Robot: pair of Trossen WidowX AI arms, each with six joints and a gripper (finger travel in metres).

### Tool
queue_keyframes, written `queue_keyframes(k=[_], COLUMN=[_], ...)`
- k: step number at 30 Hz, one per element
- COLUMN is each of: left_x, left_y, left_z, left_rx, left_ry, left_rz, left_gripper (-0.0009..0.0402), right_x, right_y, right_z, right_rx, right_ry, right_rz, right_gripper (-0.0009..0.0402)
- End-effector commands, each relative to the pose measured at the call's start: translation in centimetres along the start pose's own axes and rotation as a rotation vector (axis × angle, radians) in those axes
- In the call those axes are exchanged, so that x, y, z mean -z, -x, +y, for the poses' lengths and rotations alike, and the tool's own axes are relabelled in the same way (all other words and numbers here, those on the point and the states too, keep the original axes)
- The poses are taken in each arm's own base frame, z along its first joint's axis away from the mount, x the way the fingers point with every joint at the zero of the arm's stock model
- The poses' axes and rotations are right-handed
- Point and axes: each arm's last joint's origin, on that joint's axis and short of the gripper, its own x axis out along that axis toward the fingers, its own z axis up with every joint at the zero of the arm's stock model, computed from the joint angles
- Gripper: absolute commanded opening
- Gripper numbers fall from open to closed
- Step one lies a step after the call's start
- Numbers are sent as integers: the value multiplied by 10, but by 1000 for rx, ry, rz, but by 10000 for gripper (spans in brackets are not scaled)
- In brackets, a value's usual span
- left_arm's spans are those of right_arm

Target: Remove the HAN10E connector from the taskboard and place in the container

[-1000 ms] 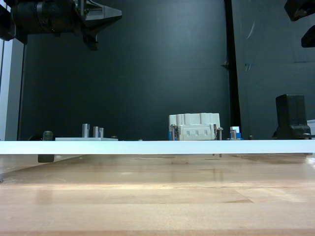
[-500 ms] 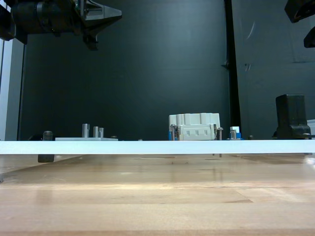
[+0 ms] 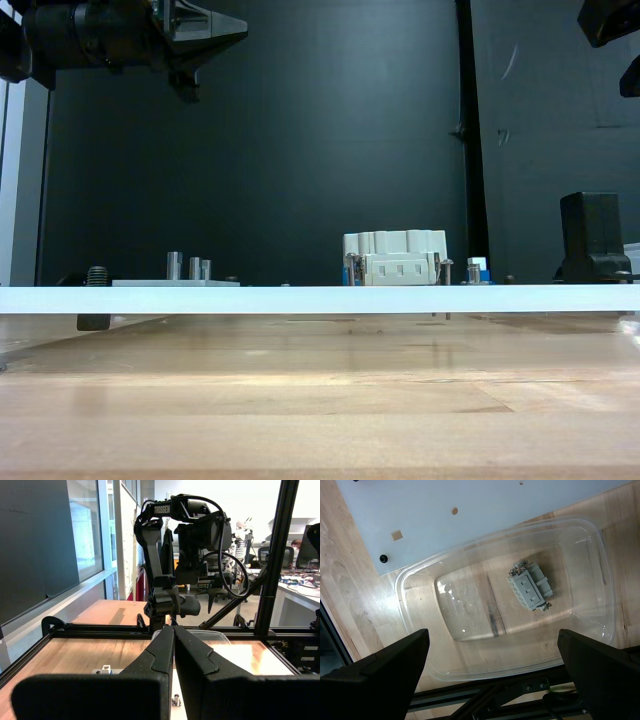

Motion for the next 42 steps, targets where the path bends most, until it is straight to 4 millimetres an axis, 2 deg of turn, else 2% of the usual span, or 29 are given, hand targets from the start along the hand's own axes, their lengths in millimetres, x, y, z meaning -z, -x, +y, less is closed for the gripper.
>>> queue_keyframes(k=[1, 14, 27, 33, 42], left_x=[0, 0, 0, 0, 0], left_y=[0, 0, 0, 0, 0], left_z=[0, 0, 0, 0, 0], left_rx=[0, 0, 0, 0, 0], left_ry=[0, 0, 0, 0, 0], left_rz=[0, 0, 0, 0, 0], left_gripper=[0, 0, 0, 0, 0], right_x=[0, 0, 0, 0, 5], right_y=[0, 0, 0, -3, -20], right_z=[0, 0, 0, -3, -8], right_rx=[0, 0, 2, 70, 119], right_ry=[2, 5, 7, 175, 219], right_rz=[0, 0, -4, -37, 18], right_gripper=[353, 330, 330, 330, 330])
